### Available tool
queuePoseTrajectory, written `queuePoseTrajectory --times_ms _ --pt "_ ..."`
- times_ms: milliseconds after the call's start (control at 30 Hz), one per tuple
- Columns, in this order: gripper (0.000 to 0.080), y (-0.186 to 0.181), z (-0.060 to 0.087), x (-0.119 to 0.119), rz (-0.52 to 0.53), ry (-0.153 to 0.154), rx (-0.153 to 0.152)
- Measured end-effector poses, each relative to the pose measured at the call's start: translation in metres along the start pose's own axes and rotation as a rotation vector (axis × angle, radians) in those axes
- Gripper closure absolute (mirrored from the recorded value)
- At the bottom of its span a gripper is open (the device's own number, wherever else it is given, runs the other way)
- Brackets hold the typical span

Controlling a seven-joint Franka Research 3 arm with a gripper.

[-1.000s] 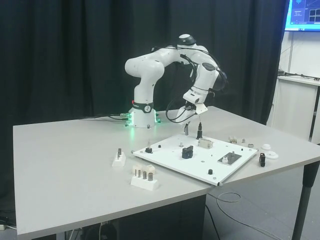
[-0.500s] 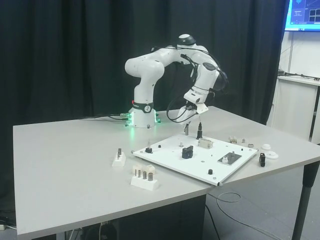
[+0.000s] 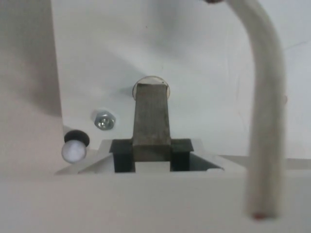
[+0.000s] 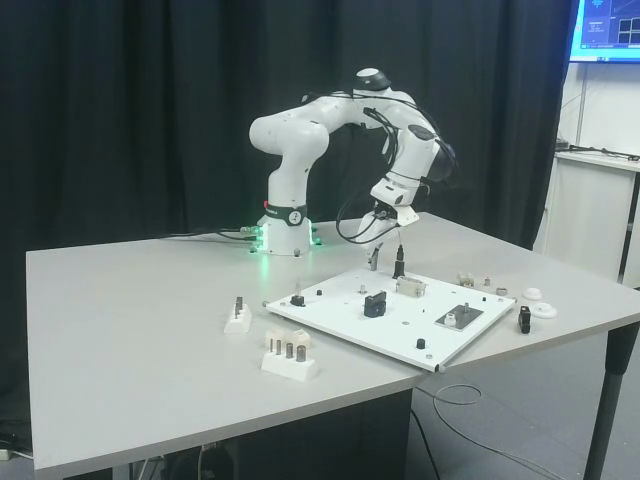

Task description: Insert square peg 4.

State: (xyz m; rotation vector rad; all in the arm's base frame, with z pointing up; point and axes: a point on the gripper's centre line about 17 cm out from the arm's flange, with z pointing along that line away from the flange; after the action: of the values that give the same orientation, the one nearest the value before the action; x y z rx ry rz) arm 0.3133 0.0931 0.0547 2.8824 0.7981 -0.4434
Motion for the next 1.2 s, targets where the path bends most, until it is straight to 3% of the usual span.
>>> queuePoseTrajectory --times_ms 1200 --pt "0.0651 -0.0011 0.0022 -0.0046 0.031 -0.013 0.003"
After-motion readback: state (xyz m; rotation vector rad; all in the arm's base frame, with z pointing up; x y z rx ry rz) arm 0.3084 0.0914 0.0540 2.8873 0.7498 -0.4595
